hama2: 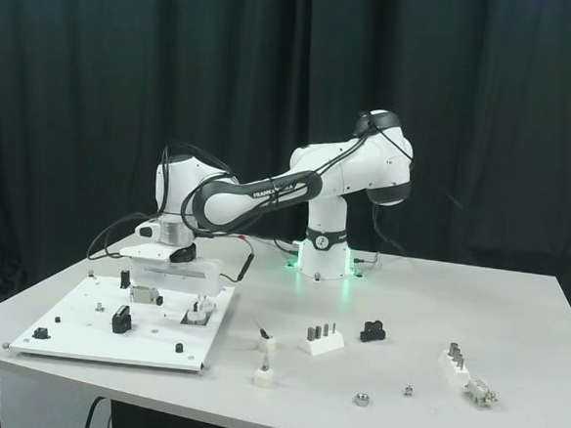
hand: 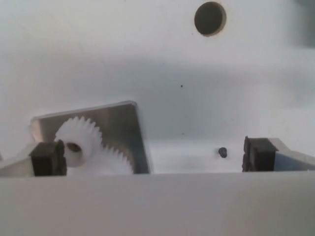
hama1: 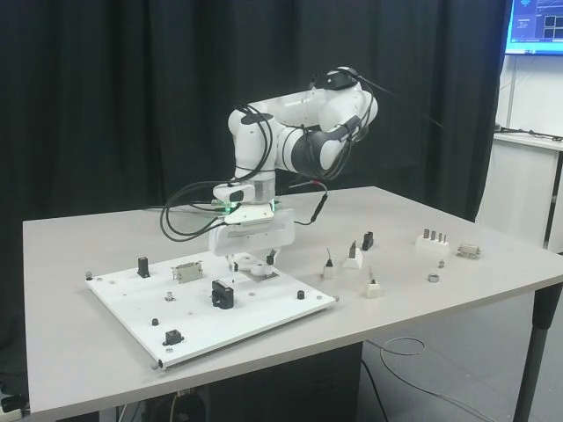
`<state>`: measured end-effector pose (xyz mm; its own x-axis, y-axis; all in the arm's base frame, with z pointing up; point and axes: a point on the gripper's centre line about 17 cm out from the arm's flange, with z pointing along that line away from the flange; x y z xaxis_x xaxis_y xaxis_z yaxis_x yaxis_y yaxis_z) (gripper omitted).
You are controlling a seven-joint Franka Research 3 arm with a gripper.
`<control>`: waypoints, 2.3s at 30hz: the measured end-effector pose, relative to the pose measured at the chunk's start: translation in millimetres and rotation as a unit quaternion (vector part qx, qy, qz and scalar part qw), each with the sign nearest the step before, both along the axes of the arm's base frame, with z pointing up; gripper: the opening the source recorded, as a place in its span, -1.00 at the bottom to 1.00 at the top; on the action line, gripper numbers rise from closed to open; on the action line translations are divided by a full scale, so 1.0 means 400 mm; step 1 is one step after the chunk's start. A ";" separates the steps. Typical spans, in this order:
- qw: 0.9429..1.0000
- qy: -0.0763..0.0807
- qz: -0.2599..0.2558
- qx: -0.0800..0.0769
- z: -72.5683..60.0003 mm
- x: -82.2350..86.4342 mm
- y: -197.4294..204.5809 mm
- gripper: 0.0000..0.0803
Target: Insert small gear.
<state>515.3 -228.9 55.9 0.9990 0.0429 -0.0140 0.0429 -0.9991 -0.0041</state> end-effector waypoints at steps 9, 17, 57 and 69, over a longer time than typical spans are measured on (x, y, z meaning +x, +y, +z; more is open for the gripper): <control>1.000 0.003 0.006 0.008 0.000 0.004 0.028 0.99; 1.000 0.004 0.015 0.009 0.000 0.010 0.049 0.99; 1.000 0.013 0.023 0.009 -0.036 -0.005 0.087 0.13; 1.000 0.013 0.022 0.006 -0.036 -0.004 0.093 -0.52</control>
<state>513.5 -191.5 41.6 0.9954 0.0877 -0.0384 0.0870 -0.9960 -0.0178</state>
